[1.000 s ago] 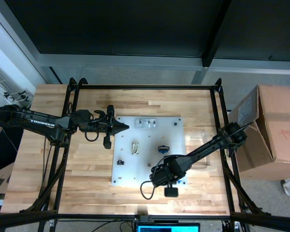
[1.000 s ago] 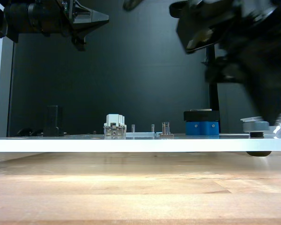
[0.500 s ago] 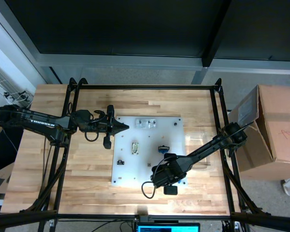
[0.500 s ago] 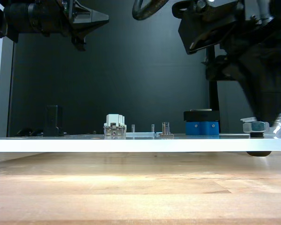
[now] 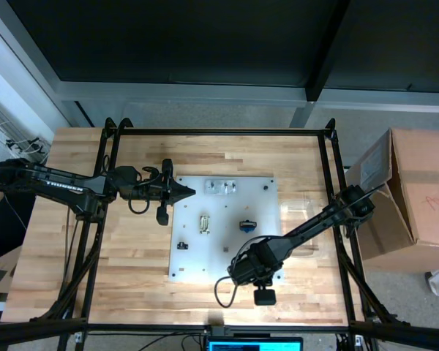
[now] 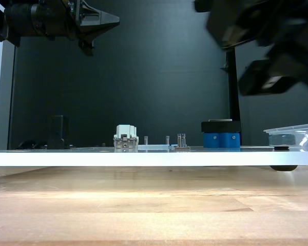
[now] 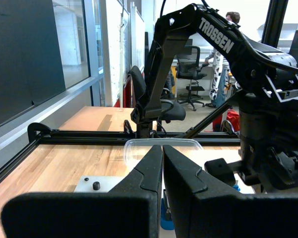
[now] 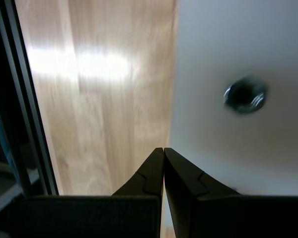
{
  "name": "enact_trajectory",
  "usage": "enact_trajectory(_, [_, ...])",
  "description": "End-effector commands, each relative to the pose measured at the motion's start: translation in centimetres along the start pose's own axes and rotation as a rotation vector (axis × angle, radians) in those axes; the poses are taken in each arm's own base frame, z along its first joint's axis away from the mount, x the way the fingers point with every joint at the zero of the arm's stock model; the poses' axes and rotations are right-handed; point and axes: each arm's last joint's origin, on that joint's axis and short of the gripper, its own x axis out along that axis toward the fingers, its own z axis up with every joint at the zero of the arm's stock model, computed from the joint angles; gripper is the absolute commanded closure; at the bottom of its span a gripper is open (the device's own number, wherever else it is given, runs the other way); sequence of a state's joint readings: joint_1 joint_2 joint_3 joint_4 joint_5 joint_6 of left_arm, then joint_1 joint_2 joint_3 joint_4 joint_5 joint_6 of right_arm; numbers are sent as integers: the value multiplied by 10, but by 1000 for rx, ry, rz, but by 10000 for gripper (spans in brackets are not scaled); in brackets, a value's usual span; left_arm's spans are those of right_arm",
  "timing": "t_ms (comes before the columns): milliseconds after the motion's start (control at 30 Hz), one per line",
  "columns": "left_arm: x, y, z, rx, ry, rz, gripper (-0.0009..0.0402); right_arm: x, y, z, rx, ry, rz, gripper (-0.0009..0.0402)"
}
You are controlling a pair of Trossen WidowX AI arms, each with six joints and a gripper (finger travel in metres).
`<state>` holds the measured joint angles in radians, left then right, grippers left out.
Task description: Pick the M12 nut and place it on its threads and fasten
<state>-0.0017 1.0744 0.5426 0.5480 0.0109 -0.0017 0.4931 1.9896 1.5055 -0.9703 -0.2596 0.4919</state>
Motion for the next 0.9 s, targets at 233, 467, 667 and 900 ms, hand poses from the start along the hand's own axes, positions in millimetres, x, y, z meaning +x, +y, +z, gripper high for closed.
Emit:
enact_trajectory(233, [0, 0, 0, 0, 0, 0, 393, -1, -7, 2, 41, -98, -214, 393])
enact_trajectory(467, [0, 0, 0, 0, 0, 0, 393, -2, -10, 4, 55, -165, -307, 393])
enact_trajectory(667, [0, 0, 0, 0, 1, 0, 393, -1, -7, 5, 49, -141, -233, 393])
enact_trajectory(900, [0, 0, 0, 0, 0, 0, 393, 0, -2, 0, 59, 4, -18, 393])
